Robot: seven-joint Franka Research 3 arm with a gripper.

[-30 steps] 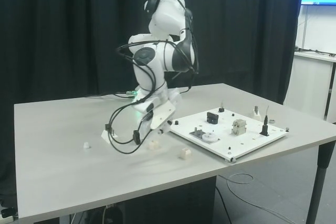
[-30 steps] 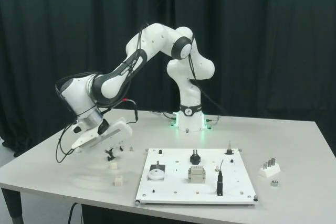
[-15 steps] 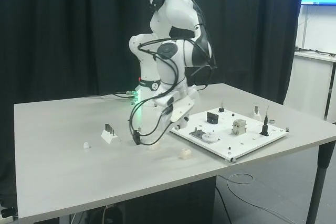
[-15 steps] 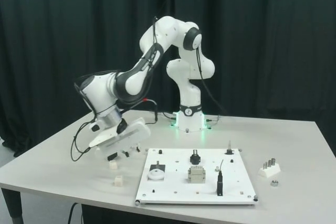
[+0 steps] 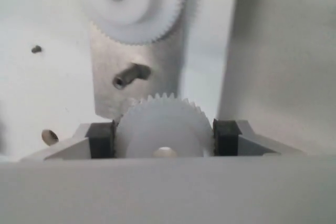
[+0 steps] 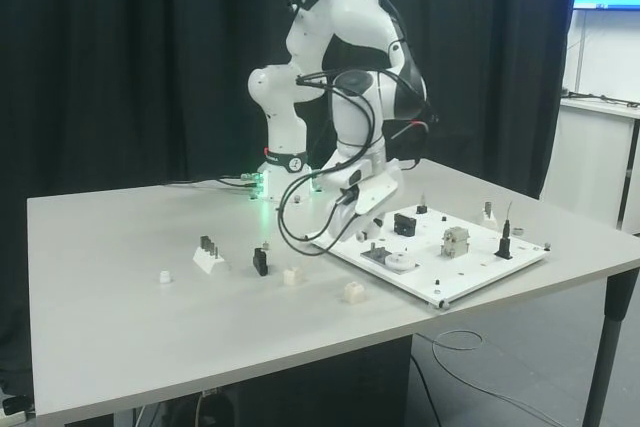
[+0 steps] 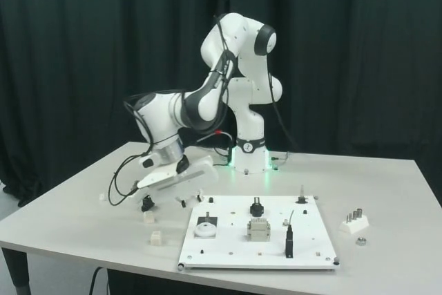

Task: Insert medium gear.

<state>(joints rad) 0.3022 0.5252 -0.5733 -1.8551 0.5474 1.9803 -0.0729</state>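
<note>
In the wrist view a white toothed medium gear (image 5: pixel 164 124) sits clamped between the two black pads (image 5: pixel 101 139) of my gripper (image 5: pixel 164 139), which is shut on it. Beyond it lies a grey plate (image 5: pixel 157 56) on the white board (image 5: pixel 47 87), carrying a bare metal peg (image 5: pixel 131 74) and a larger white gear (image 5: pixel 131 3). In the room views my gripper (image 6: pixel 363 234) (image 7: pixel 192 200) hangs just above the board's (image 6: pixel 470 267) (image 7: pixel 311 243) edge, close to the large gear (image 6: pixel 400 263) (image 7: pixel 205 228).
On the table beside the board lie two small white blocks (image 6: pixel 292 275) (image 6: pixel 352 292), a black piece (image 6: pixel 260 262), a white holder with pegs (image 6: pixel 209 255) and a small white part (image 6: pixel 165 276). Black fittings (image 6: pixel 404 223) stand on the board. Another peg holder (image 7: pixel 354 220) sits beyond its far side.
The arm has swung from over the loose parts on the table across to the board's edge, carrying the hand towards the gear plate.
</note>
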